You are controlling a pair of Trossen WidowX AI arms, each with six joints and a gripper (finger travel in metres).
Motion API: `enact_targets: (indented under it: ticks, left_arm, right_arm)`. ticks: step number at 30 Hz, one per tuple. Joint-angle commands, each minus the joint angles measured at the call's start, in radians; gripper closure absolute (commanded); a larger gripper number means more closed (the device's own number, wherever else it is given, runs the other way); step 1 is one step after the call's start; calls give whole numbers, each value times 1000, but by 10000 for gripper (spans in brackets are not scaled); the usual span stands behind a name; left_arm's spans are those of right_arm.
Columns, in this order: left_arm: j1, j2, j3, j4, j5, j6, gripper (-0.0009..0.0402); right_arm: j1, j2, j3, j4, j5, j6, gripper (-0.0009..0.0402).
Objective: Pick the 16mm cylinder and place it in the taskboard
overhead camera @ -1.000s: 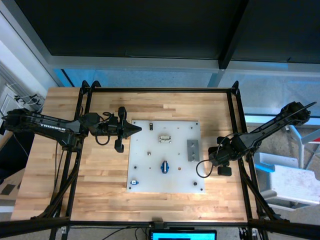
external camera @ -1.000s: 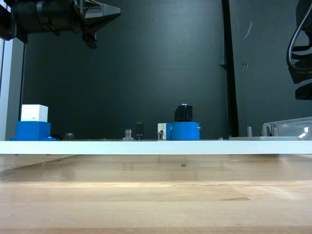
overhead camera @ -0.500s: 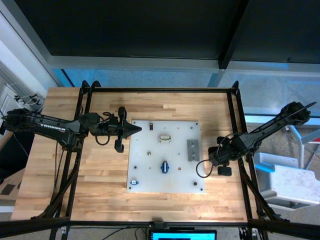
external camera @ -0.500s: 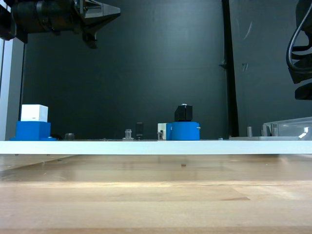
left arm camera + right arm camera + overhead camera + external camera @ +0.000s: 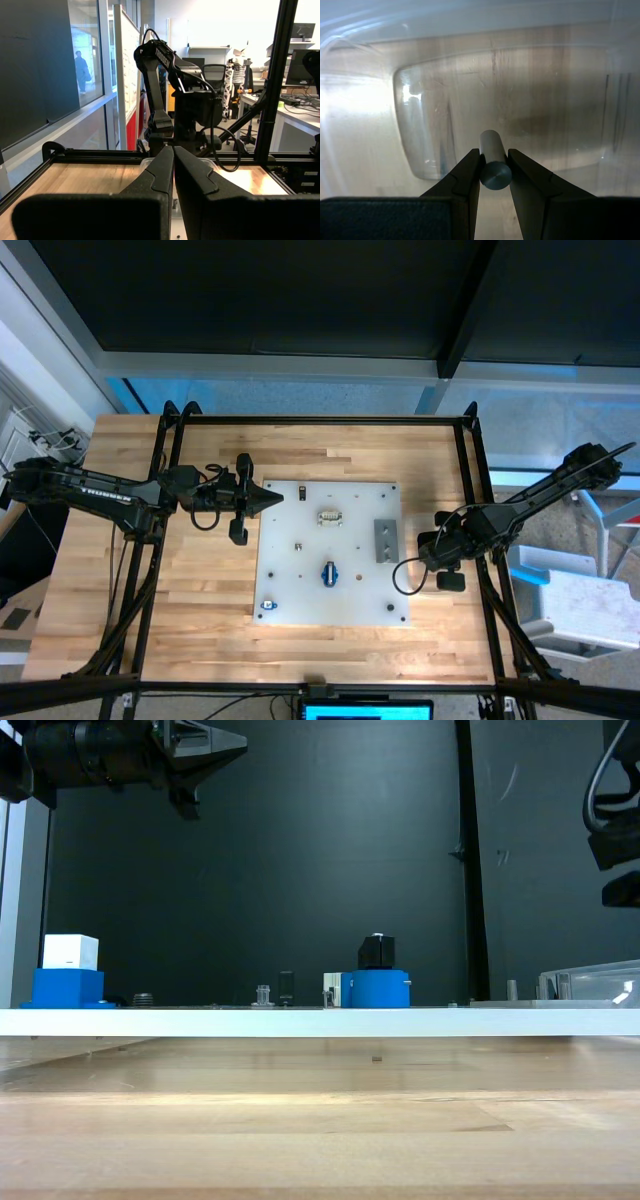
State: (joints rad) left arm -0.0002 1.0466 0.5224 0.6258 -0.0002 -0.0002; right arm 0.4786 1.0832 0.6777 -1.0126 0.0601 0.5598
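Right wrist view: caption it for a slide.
Right hand shut on the 16mm cylinder over the clear tray; left hand raised near the taskboard.

White taskboard (image 5: 300, 580); grey 16mm cylinder (image 5: 495, 175); black left end effector (image 5: 173, 148), right end effector (image 5: 493, 153).

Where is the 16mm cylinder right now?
In the right wrist view, the 16mm cylinder is pinched in the right hand, above the clear tray right of the taskboard; the left hand hangs shut at its left edge.
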Motion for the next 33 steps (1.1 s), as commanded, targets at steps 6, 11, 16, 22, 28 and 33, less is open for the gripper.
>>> enact_targets:
  ticks: [6, 11, 16, 22, 28, 33]
  left_arm:
    - [0, 0, 0, 0, 0, 0, 393]
    - [0, 0, 0, 0, 0, 0, 393]
    - [0, 0, 0, 0, 0, 0, 393]
    - [0, 0, 0, 0, 0, 0, 393]
    - [0, 0, 0, 0, 0, 0, 393]
    - [0, 0, 0, 0, 0, 0, 393]
  right_arm:
    - [2, -10, 82, -80, 0, 0, 381]
    - [2, -11, 147, -139, 0, -5, 381]
    - [3, -11, 202, -197, 0, -14, 381]
    - [4, -9, 212, -208, 0, -15, 381]
    - [4, -2, 212, -204, 0, -15, 381]
    - [4, 26, 227, -187, 0, -15, 381]
